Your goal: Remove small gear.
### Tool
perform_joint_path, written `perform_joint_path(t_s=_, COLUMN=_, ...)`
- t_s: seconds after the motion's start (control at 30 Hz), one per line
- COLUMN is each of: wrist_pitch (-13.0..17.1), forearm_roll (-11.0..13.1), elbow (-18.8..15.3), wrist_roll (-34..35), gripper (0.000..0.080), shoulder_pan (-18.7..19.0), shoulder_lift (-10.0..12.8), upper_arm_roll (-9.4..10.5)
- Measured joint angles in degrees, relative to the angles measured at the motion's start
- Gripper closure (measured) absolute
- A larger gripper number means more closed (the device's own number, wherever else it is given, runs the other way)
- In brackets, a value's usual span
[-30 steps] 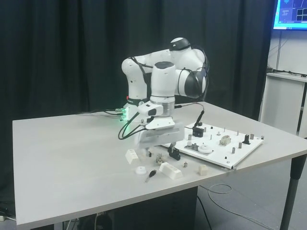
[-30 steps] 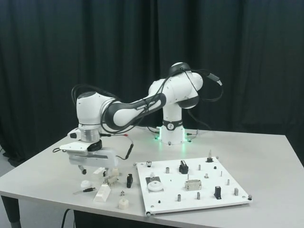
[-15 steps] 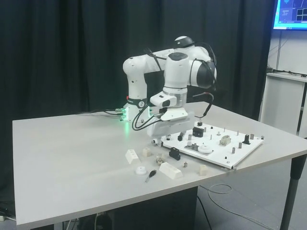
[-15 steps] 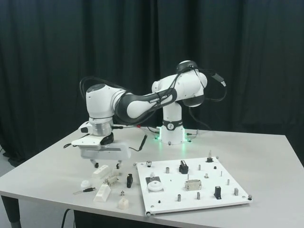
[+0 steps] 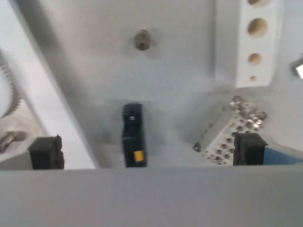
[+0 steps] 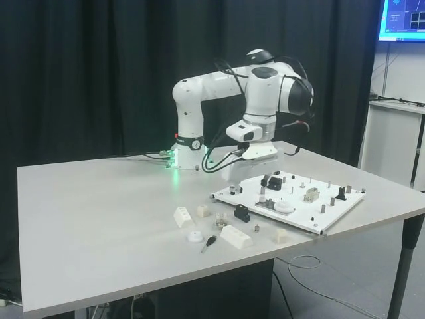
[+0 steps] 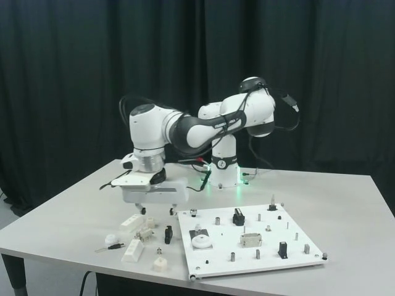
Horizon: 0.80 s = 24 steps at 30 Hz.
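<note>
Black curtains hang behind the grey table [image 7: 345, 203] where my gripper [image 7: 155, 211] hovers off the white board [image 7: 308, 262], beside its near corner. My fingers stand wide apart, holding nothing. A black clip [image 5: 132, 135] lies on the table between them, just beside the board's edge. On the board sits the small gear [image 7: 200, 241], near that same edge and well below my gripper.

A robotics lab or test cell: a white jointed robot arm [image 6: 265, 86] is bolted to a plain grey worktop [image 6: 99, 206] mid-frame, heavy black curtains [image 7: 74, 74] close off the whole background, and a flat white assembly board studded with pegs and small parts [image 7: 253, 240] lies at lower right.
</note>
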Motion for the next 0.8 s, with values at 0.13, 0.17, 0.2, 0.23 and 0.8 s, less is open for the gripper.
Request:
perform_joint_path(t_s=0.13, wrist_pitch=0.0, forearm_roll=-0.57, elbow=-0.98, wrist_roll=0.28, gripper=0.0003, shoulder_pan=1.82, shoulder_lift=-0.09, upper_arm_roll=-0.06)
perform_joint_path(t_s=0.17, wrist_pitch=0.0, forearm_roll=-0.74, elbow=-1.27, wrist_roll=0.42, gripper=0.0003, shoulder_pan=2.31, shoulder_lift=-0.11, upper_arm_roll=-0.07)
perform_joint_path(t_s=0.2, wrist_pitch=0.0, forearm_roll=-0.91, elbow=-1.56, wrist_roll=0.57, gripper=0.0003, shoulder_pan=2.75, shoulder_lift=-0.12, upper_arm_roll=-0.09)
perform_joint_path(t_s=0.23, wrist_pitch=0.0, forearm_roll=-1.08, elbow=-1.86, wrist_roll=0.72, gripper=0.0003, shoulder_pan=3.2, shoulder_lift=-0.13, upper_arm_roll=-0.11)
perform_joint_path(t_s=0.8, wrist_pitch=0.57, forearm_roll=-2.67, elbow=-10.62, wrist_roll=1.13, gripper=0.0003, shoulder_pan=11.96, shoulder_lift=-0.4, upper_arm_roll=-0.67)
